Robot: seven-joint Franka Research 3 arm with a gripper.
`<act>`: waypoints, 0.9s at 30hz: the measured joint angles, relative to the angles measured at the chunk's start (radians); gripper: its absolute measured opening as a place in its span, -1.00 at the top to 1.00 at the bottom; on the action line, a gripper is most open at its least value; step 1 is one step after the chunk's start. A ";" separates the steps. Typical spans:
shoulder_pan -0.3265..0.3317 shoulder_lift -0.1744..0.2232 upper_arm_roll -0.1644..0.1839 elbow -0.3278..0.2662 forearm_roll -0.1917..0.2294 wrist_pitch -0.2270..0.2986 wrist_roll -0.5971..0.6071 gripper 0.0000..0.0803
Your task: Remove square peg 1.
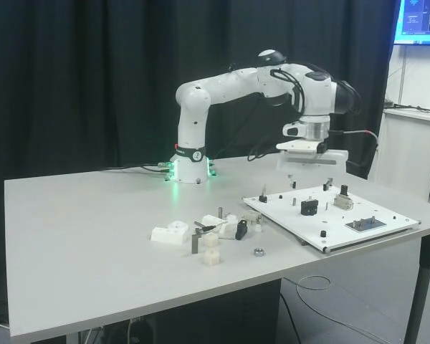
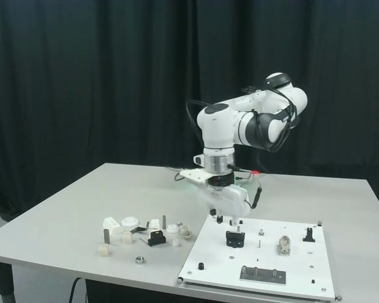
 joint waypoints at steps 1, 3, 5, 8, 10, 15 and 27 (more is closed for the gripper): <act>0.002 -0.001 0.005 0.000 0.002 0.004 0.024 -0.99; 0.006 -0.002 0.014 0.000 0.010 0.012 0.074 -0.99; 0.009 -0.002 0.023 0.000 0.019 0.020 0.123 -0.99; 0.013 -0.003 0.038 0.001 0.035 0.030 0.184 -0.99; 0.017 -0.003 0.047 0.001 0.046 0.038 0.224 -0.99; 0.034 -0.003 0.063 0.006 0.052 0.046 0.311 -0.99; 0.106 -0.003 0.094 0.011 0.035 0.108 0.476 -0.99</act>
